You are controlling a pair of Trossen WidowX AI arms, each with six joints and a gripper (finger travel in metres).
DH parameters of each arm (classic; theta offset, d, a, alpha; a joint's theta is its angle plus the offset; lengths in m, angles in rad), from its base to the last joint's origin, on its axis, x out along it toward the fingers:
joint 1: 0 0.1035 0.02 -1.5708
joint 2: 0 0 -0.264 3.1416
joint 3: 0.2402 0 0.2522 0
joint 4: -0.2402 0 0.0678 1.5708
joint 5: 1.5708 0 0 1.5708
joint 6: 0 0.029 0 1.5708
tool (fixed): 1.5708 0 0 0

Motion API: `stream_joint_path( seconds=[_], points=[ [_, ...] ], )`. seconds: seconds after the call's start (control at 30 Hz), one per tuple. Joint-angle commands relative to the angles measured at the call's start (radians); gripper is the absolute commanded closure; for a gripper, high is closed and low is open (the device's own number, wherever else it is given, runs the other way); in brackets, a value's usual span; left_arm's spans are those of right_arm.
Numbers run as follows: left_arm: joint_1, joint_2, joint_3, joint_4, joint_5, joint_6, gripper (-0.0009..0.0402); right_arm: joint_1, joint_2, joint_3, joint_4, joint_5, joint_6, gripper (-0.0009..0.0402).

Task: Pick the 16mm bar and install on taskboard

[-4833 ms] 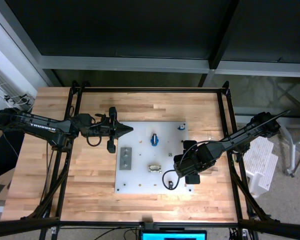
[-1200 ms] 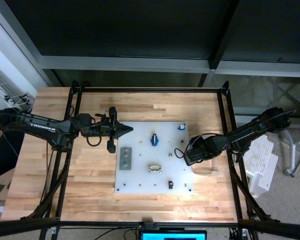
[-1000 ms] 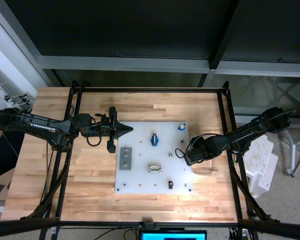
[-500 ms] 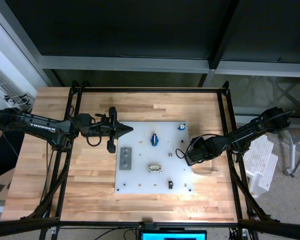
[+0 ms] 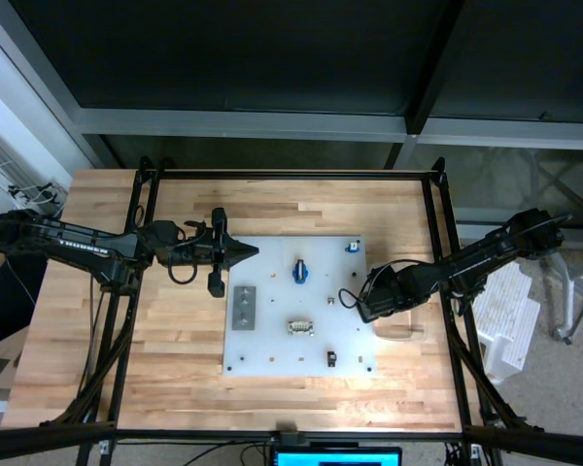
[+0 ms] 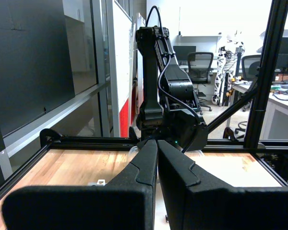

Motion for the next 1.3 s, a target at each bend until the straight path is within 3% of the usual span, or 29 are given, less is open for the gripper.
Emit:
stream_joint_path(
  seconds=[0.03, 0.37, 0.63, 0.8, 1.07, 1.3],
  points=[
    [0.0, 0.0, 0.0, 0.0, 0.0, 0.0, 0.0393, 0.001, 0.002, 0.003, -0.003, -0.006, -0.011, 0.0322],
    [0.0, 0.0, 0.0, 0.0, 0.0, 0.0, 0.0393, 0.001, -0.026, 0.03, -0.066, -0.004, -0.052, 0.0372],
    [0.0, 0.0, 0.0, 0.0, 0.0, 0.0, 0.0393, 0.001, -0.126, 0.108, -0.231, 0.04, -0.124, 0.0381],
    [0.0, 0.0, 0.0, 0.0, 0.0, 0.0, 0.0393, 0.001, -0.161, 0.169, -0.287, 0.038, -0.223, 0.0381],
    [0.0, 0.0, 0.0, 0.0, 0.0, 0.0, 0.0393, 0.0, -0.167, 0.31, -0.408, -0.032, -0.519, 0.0382],
    [0.0, 0.0, 0.0, 0.0, 0.0, 0.0, 0.0393, 0.0, -0.167, 0.438, -0.492, -0.034, -0.72, 0.0382]
  ],
)
